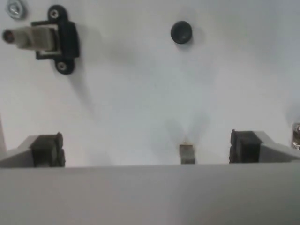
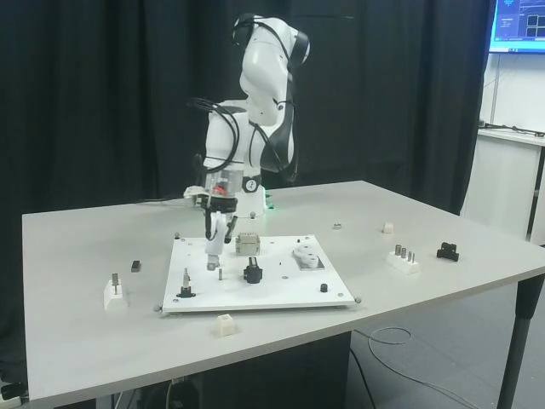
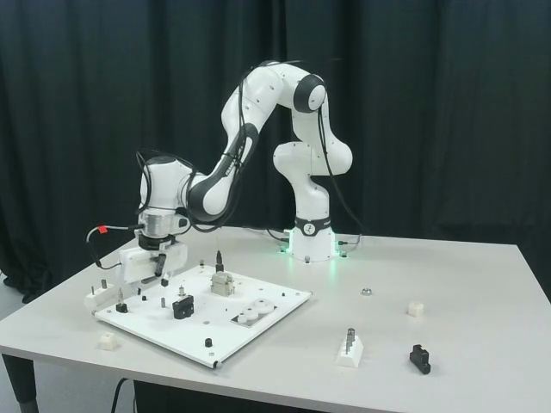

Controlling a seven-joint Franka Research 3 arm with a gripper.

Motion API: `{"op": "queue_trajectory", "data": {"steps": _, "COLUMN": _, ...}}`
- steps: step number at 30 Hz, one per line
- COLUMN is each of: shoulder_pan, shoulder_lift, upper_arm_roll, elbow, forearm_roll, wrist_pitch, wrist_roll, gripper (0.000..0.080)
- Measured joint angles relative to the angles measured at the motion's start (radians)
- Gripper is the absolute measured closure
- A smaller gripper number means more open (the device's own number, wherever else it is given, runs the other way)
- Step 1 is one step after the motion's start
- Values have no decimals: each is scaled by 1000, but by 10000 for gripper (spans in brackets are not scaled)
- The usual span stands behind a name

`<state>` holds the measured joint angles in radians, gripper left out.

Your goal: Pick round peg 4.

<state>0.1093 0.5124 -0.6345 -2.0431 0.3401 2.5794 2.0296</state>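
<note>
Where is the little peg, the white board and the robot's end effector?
peg (image 1: pixel 187 153), wrist view, its upright body.
white board (image 2: pixel 281 285), first room view, bare top surface.
end effector (image 1: pixel 145 147), wrist view, midway between its fingertips.

Bright, even light; soft wrist-view shadows.

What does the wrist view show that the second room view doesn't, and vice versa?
Wrist only: both fingertip pads spread wide, with a small peg standing between them, nearer one pad and touching neither; a black round knob further along the board.

Second room only: the whole white arm, the grey table, and a peg holder off the board.

Both: the white board and the black-bracketed connector.
</note>
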Motion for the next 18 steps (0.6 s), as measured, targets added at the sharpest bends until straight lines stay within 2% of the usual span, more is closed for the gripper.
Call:
{"op": "queue_trajectory", "data": {"steps": 4, "shoulder_pan": 0, "shoulder_lift": -1, "upper_arm_roll": -3, "elbow": 8, "forearm_roll": -1, "wrist_pitch": -7, "wrist_roll": 0, "gripper": 67}}
{"op": "queue_trajectory", "data": {"steps": 5, "shoulder_pan": 0, "shoulder_lift": -1, "upper_arm_roll": -3, "elbow": 10, "forearm_roll": -2, "wrist_pitch": -10, "wrist_roll": 0, "gripper": 14}}
{"op": "queue_trajectory", "data": {"steps": 7, "shoulder_pan": 0, "shoulder_lift": -1, "upper_arm_roll": -4, "elbow": 14, "forearm_roll": -4, "wrist_pitch": -15, "wrist_roll": -1, "gripper": 5}}
{"op": "queue_trajectory", "data": {"steps": 18, "shoulder_pan": 0, "shoulder_lift": -2, "upper_arm_roll": -4, "elbow": 38, "forearm_roll": -27, "wrist_pitch": -36, "wrist_roll": -8, "gripper": 3}}
